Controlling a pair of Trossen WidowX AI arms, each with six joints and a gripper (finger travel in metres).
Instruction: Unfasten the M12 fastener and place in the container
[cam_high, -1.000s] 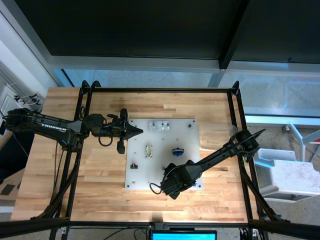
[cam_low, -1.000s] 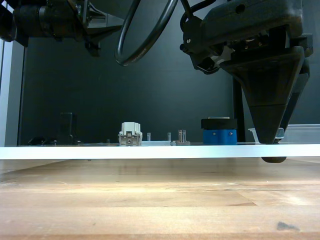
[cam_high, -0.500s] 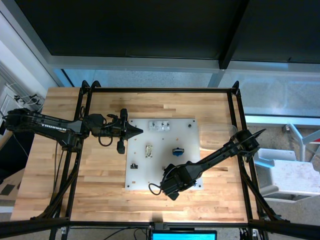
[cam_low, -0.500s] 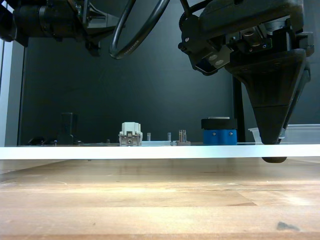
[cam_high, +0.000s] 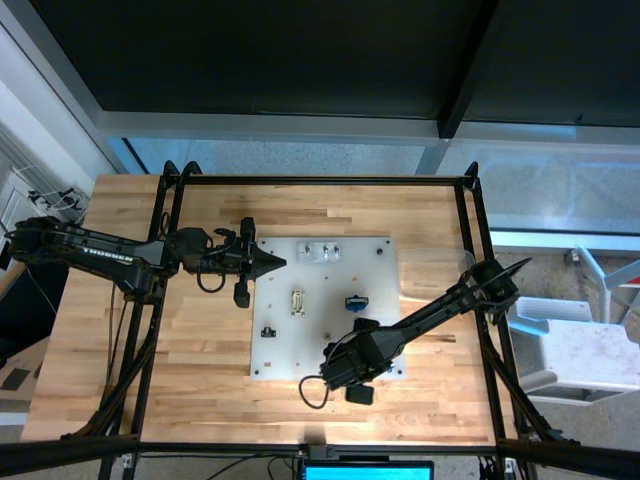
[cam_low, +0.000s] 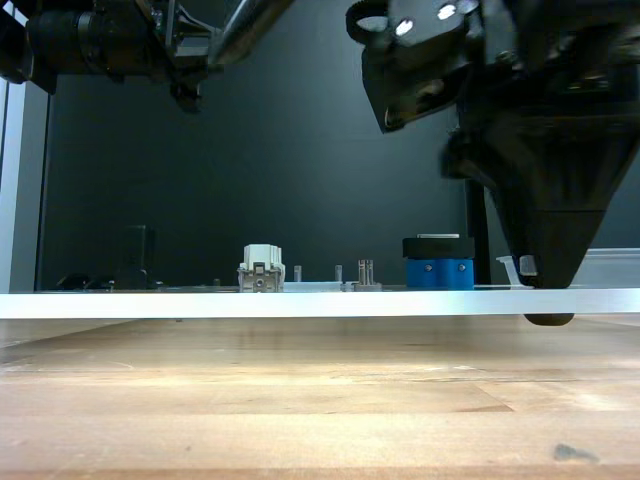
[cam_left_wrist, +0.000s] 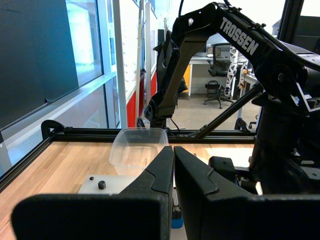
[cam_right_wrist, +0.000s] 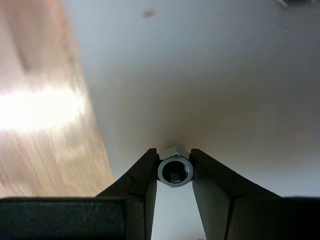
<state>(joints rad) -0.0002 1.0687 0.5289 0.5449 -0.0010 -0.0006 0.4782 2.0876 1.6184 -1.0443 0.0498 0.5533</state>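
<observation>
The right pincer is closed on the small silver hexagonal metal nut, which is pinched flat to flat between the two black fingers just short of their tips. The nut's threaded bore is turned straight toward the wrist camera, so its axis is judged to run along the pincer and down toward the flat white task board beneath it. It cannot be told whether the nut is on its stud or already free, since the low view shows only the dark fingers reaching down to board level at the near right edge. From the pincer, the clear, rounded-cornered plastic tub lies farther from the near edge and to the right, off the board's right side and on the wooden worktop, toward the right arm's base. The coming move is therefore judged to be a lift along the nut's axis, then a carry away and rightward. The right arm is much the nearer. The left pincer is parked at the board's far left corner, well apart, with its fingers pressed together on nothing.
</observation>
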